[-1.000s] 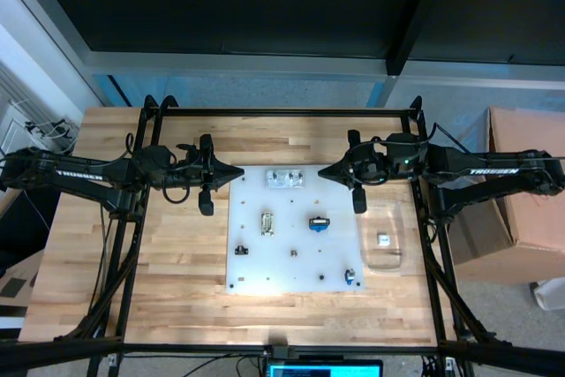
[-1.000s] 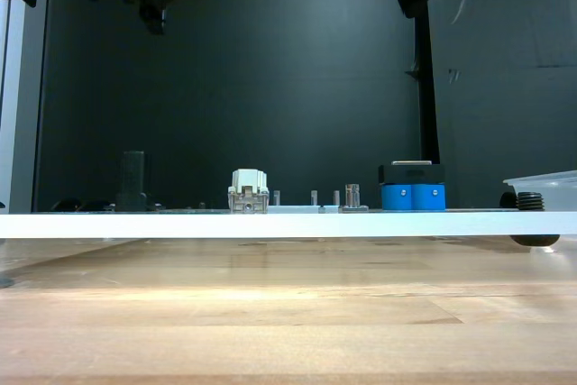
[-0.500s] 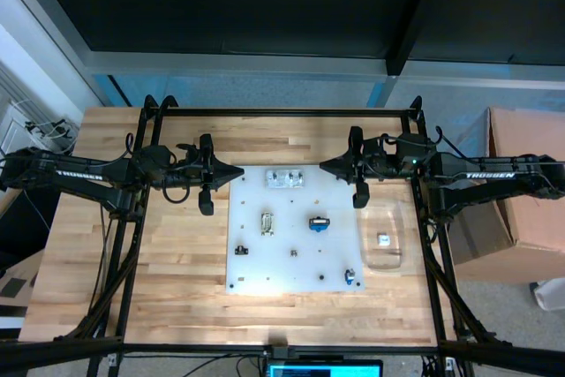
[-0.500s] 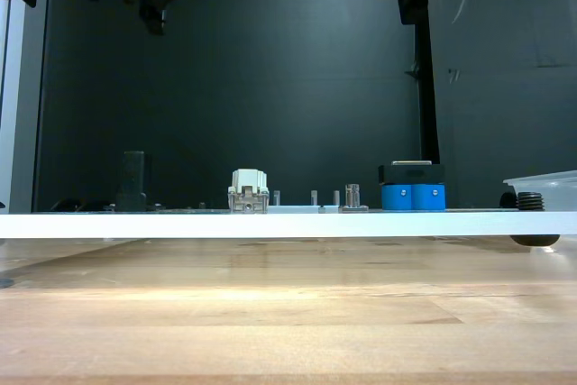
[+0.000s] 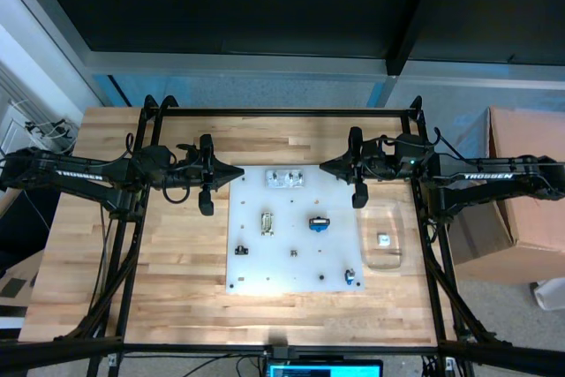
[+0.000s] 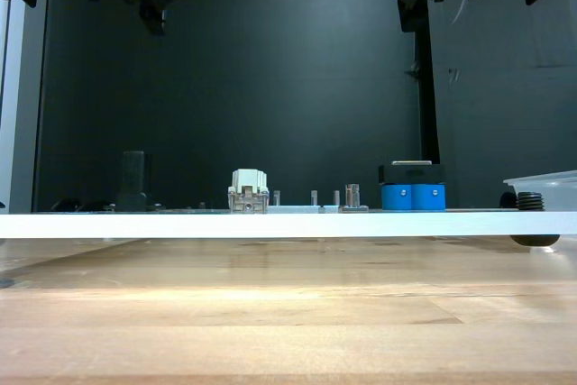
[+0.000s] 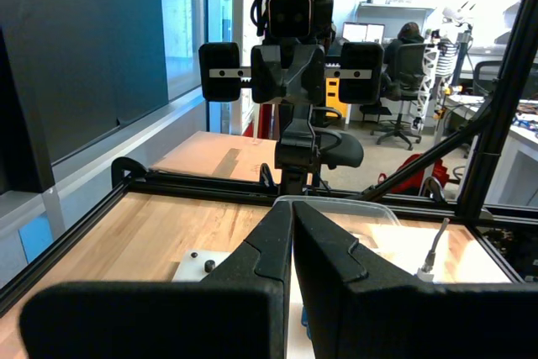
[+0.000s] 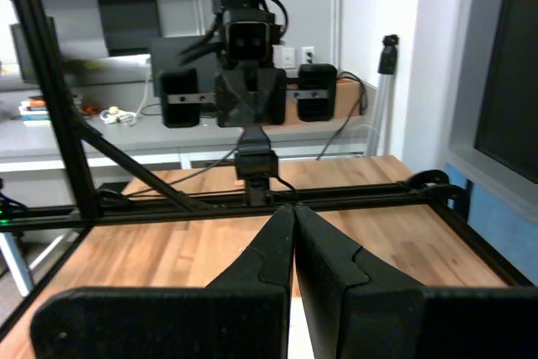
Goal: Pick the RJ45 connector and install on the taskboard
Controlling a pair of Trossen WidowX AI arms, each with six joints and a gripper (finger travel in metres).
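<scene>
Left gripper hangs high over the far left edge of the board, jaws closed on nothing; right gripper hangs likewise over the far right edge, jaws closed and empty. Connector: a grey piece covers the blue jack at the near right corner, with the cable rising from it, so it reads as plugged in, depth unclear. White block in the tray looks bare; install judged done, nothing obvious left.

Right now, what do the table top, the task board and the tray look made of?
Table top: wood, glued strips with visible grain, satin sheen. Task board: white matte sheet, probably plastic. Tray: clear plastic; the wood shows through it. Left gripper and right gripper, both shut, hang high by the board's far corners.
</scene>
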